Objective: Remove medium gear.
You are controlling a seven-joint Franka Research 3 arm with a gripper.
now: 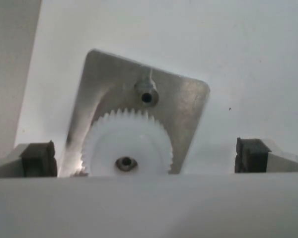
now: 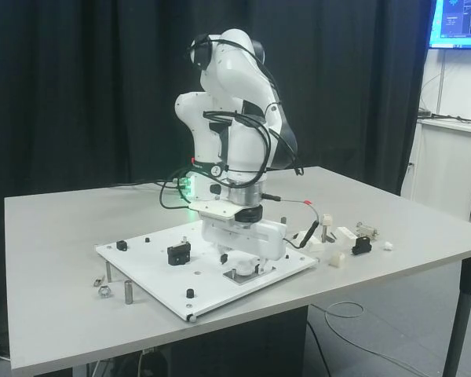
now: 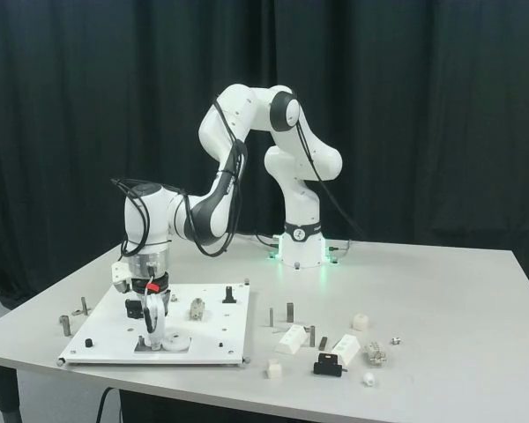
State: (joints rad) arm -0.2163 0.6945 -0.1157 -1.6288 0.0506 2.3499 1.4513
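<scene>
Gripper (image 1: 144,156) fingers spread wide, holding nothing | above white gear (image 1: 126,146) on metal plate (image 1: 184,106) | no writing legible

White arm (image 2: 231,118) bent low over white board (image 2: 153,271) on grey table (image 2: 55,236), gripper (image 2: 241,263) down at metal plate (image 2: 243,276); small parts (image 2: 353,239) beside board.

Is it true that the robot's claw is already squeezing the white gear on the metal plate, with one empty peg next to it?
Not quite. The claw is open, not squeezing: the wrist view shows its two black pads standing wide apart on either side of the white gear, not touching it. The rest is right: the gear sits on the metal plate with one empty peg beside it.
</scene>
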